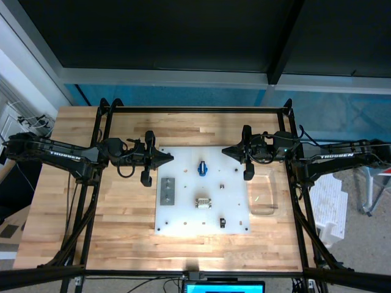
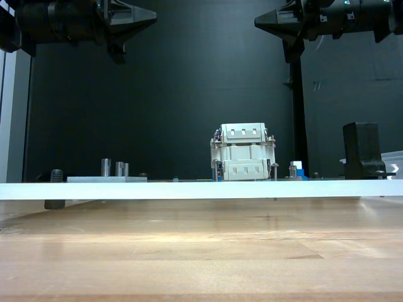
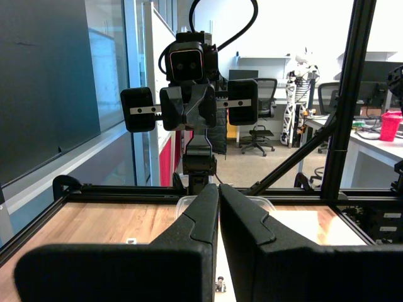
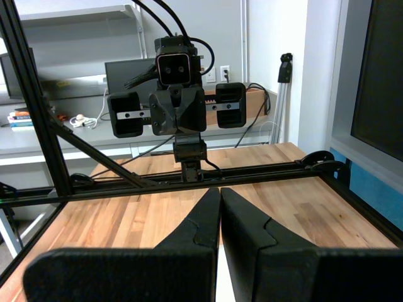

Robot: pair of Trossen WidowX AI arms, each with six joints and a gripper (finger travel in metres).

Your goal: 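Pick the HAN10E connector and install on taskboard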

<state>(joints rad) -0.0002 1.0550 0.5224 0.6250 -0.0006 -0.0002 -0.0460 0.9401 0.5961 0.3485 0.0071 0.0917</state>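
Note:
The HAN10E connector is a small beige-grey block sitting on the white taskboard near its middle; in the low view the connector stands upright on the taskboard. My left gripper hovers high over the board's left rear edge, shut and holding nothing. My right gripper hovers over the board's right rear edge, also shut and holding nothing. Both grippers point inward, far above the connector. In each wrist view the fingers are pressed together and face the other arm.
A grey metal block, a blue part and a tiny black part stand on the taskboard. A clear plastic tray lies right of the board. Black frame rails border the wooden table.

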